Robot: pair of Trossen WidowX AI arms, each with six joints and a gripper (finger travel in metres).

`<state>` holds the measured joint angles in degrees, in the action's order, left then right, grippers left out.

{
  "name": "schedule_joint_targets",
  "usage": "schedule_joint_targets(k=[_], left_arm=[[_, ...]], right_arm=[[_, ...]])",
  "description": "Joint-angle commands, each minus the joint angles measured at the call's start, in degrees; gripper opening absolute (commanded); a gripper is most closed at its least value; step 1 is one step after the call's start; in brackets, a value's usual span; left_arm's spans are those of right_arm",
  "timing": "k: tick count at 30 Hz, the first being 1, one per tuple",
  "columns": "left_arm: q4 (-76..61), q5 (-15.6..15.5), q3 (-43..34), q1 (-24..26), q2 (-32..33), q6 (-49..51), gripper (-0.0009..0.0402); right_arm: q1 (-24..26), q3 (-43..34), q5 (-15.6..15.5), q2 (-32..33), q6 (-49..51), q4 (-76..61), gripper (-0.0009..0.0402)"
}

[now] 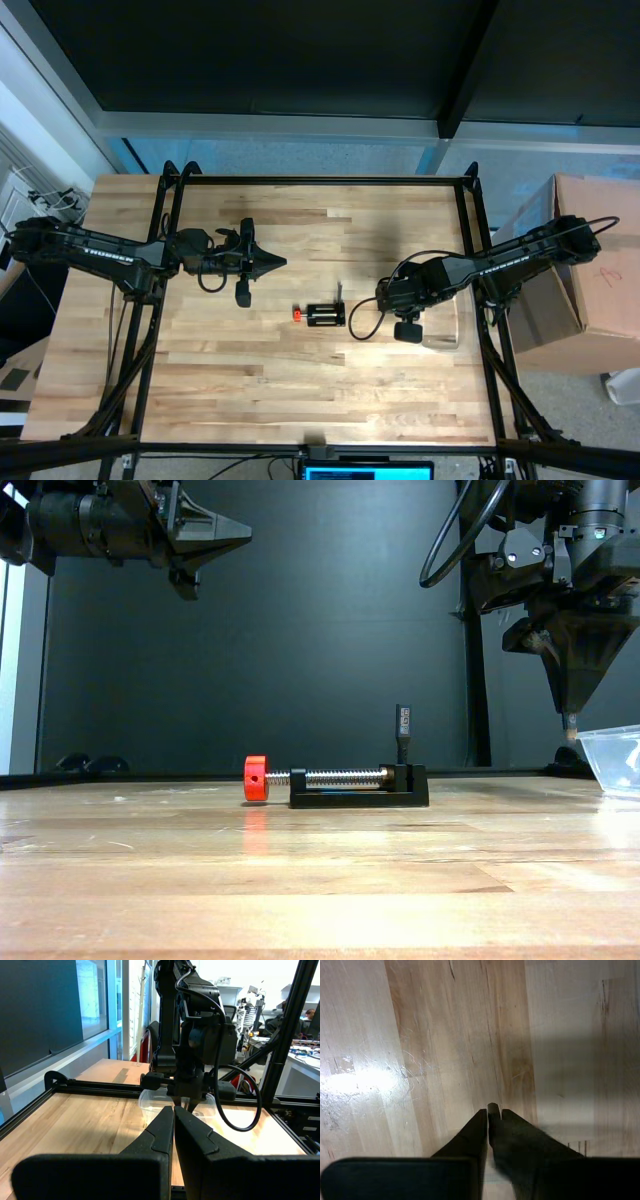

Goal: Remove the USB-C connector from the USB-C receptacle and place in the container

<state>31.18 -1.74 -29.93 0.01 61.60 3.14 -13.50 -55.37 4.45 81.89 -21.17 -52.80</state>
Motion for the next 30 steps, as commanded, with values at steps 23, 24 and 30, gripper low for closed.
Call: schedule_joint_targets(k=[23,24,30], left_arm=[[0.00,0.00,-0.02,-0.02,0.00,-0.02,0.0000],[0.00,0.00,-0.02,-0.02,0.00,-0.02,0.0000],[0.00,0.00,-0.02,-0.02,0.00,-0.02,0.0000]], right_arm=[[-0.02,-0.02,-1.14,-0.02,-0.11,-0.17,0.0240],[0.00,-0.09,-3.17,-0.02,1.77,-0.17,0.0240],[-0.17,-2.71,-6.23,-0.02,15.13,-2.49,0.0240]])
